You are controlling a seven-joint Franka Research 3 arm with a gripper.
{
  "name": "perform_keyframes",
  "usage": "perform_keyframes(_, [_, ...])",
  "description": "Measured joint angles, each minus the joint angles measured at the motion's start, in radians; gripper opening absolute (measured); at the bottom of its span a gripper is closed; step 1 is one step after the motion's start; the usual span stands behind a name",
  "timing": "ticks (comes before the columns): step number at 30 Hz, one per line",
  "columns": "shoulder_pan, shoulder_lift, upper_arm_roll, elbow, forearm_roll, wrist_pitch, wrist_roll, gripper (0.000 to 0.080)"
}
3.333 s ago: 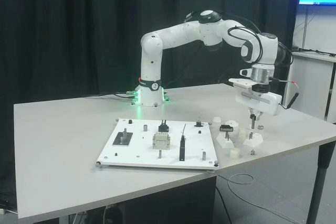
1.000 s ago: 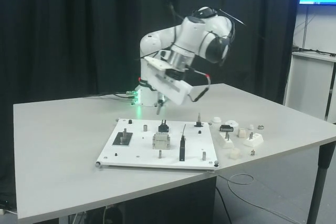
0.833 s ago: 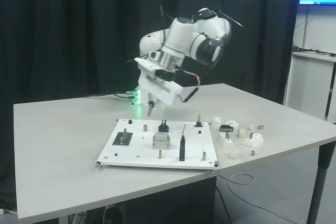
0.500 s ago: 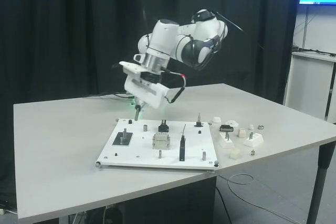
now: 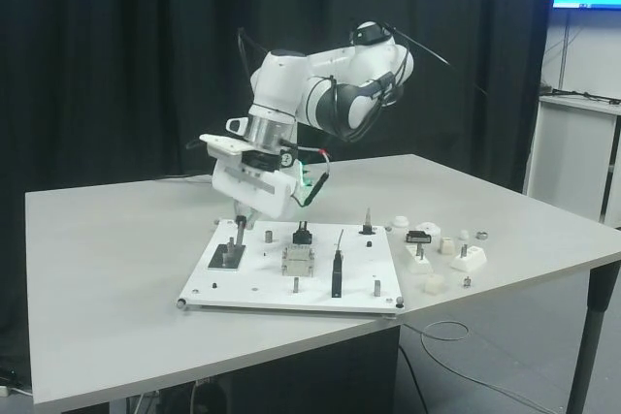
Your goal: Insert round peg 3.
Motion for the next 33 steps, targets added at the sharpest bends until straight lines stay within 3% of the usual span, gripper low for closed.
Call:
perform_keyframes(21, [-0.185,0.005,0.063,0.256,0.015,-0.068,0.005,0.0105])
perform_keyframes(33, [-0.247,0.006,0.083,0.345,0.015,-0.124,0.017,0.0104])
